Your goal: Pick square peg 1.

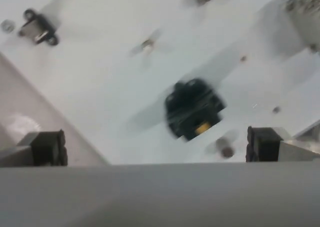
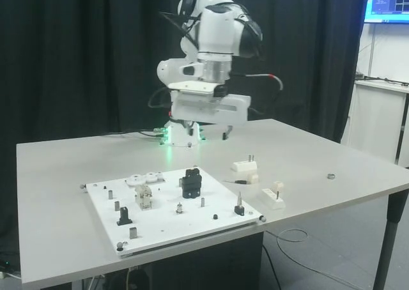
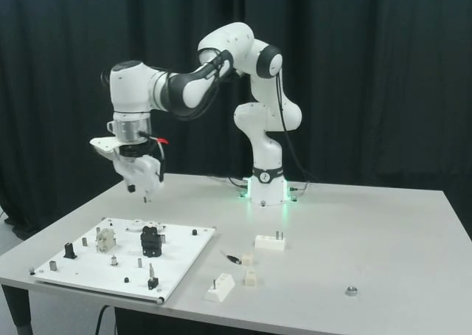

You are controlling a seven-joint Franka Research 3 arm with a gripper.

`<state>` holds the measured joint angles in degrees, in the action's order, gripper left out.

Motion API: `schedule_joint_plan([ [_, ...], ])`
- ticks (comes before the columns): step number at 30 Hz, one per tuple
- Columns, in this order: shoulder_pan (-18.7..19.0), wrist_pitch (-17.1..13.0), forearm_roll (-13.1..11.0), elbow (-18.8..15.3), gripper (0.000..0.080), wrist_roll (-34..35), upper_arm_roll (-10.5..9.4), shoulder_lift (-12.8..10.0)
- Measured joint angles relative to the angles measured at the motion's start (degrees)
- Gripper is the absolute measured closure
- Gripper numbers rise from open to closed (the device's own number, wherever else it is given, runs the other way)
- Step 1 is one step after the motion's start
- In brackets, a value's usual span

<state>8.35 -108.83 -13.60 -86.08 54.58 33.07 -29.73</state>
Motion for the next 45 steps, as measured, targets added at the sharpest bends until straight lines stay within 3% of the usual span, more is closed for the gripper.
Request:
schedule_joint_plan([
  [10,3.9,2.3,1.9,0.0,0.0003,10.1,-0.83,0.8],
  [21,5.9,2.3,2.2,-0.4,0.0003,26.5,-2.65,0.8],
  [38,5.9,-3.1,2.2,-1.2,0.0003,38.7,-6.64,0.1],
  [45,6.0,-5.2,2.2,-1.5,0.0003,47.3,-8.03,-0.4],
])
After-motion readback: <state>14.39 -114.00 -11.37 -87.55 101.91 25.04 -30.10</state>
